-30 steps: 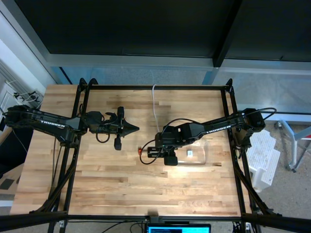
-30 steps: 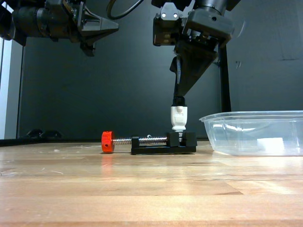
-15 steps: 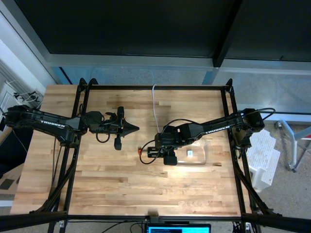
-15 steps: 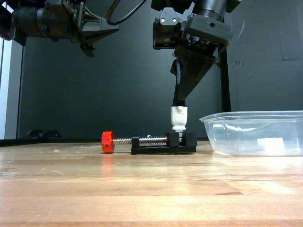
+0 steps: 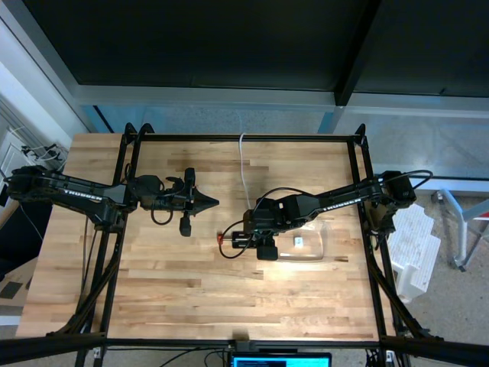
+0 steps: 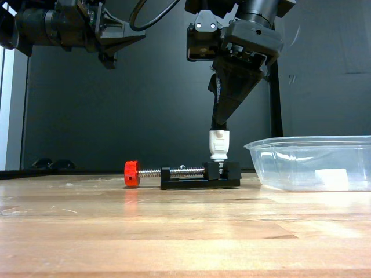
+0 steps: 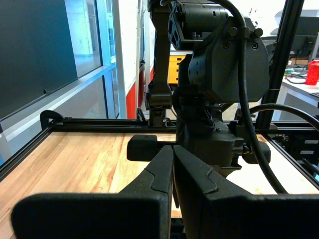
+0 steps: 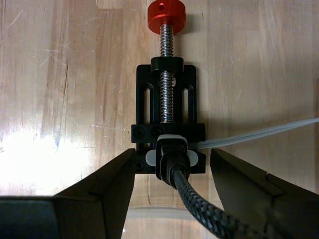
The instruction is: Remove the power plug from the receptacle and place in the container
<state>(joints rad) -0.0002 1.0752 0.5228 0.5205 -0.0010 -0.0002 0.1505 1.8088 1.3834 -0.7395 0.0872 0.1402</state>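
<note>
White TROSSEN [image 5: 79,196] behind high left gripper [image 5: 212,202]; right gripper [image 8: 172,151] straddles power plug [image 8: 170,162].

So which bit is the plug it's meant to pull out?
On the wooden table, beside the clear tray, sits a black block with an orange knob. The plug stands in its white socket under the open right pincer; the left pincer hangs shut to the left. Only it trails a black braided cord, not white cable.

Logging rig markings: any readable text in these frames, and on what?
"TROSSEN": black left arm; its left gripper parked mid-air, jaws shut.
White lettering on black right arm: too small; right gripper over small black power plug.
White label in shallow clear plastic tray: unreadable.
</note>
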